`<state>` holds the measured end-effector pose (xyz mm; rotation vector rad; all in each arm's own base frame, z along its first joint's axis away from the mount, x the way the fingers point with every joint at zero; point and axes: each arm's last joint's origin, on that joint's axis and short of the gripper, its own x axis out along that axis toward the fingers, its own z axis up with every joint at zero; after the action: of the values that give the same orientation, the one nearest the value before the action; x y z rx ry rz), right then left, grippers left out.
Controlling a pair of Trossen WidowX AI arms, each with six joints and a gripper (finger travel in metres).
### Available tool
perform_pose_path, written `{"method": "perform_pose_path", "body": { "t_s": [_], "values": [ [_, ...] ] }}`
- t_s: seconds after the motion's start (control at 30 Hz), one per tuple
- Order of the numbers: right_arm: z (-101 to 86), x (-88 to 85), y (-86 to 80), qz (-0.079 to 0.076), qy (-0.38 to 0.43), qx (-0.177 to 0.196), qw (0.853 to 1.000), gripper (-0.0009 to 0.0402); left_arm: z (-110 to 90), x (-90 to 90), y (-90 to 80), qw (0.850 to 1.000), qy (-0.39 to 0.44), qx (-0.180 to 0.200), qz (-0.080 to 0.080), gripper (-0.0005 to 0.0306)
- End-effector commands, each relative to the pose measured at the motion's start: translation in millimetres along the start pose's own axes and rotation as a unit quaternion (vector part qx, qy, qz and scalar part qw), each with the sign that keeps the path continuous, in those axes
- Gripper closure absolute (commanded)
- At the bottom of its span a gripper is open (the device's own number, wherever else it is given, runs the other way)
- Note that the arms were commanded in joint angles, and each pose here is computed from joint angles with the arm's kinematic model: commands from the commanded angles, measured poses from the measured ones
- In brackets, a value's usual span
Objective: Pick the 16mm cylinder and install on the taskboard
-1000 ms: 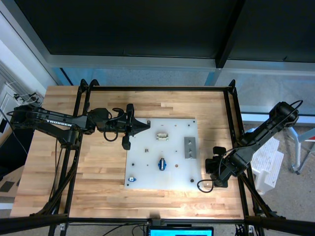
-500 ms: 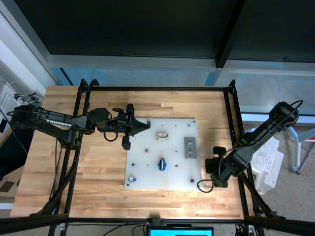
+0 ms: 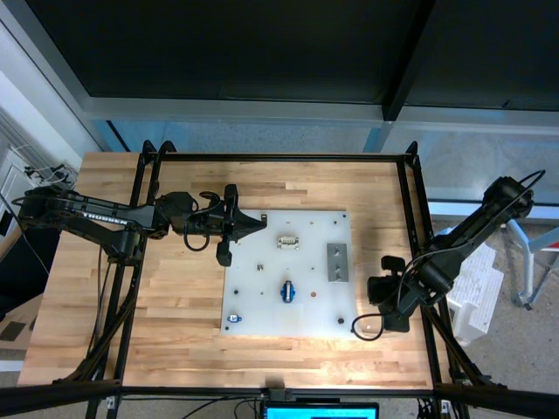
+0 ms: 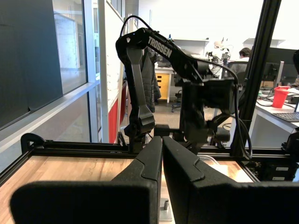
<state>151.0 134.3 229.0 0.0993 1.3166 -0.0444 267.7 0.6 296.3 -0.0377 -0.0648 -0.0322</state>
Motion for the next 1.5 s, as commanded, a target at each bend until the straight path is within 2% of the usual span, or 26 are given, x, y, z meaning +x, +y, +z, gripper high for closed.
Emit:
{"method": "perform_pose_path", "body": {
  "t_s": [0.03,0.2,0.43,0.6,0.97,1.5],
  "values": [
    [2.3,-13.9,-2.5,-0.008,0.005,0.002,1.0,0.0387,0.2,0.0,0.0,1.0,0.0,0.0,0.0,0.03],
    [7.9,-25.3,-4.8,-0.012,0.006,0.007,1.0,0.0387,0.2,0.0,0.0,1.0,0.0,0.0,0.0,0.03],
    [10.0,-24.8,-6.9,-0.012,0.008,0.015,1.0,0.0387,0.2,0.0,0.1,1.0,0.0,0.0,0.0,0.03],
    [17.5,-23.1,-12.9,-0.002,0.013,0.021,1.0,0.0387,0.2,0.0,0.1,1.0,0.0,0.0,0.0,0.03],
    [54.2,-13.4,-12.1,-0.02,0.011,-0.008,1.0,0.0387,0.2,0.0,0.1,1.0,0.0,0.0,0.0,0.03],
    [105.7,9.1,-5.3,-0.028,0.006,-0.012,1.0,0.0386,0.2,0.0,0.1,1.0,0.0,0.0,0.0,0.03]
  ]
}}
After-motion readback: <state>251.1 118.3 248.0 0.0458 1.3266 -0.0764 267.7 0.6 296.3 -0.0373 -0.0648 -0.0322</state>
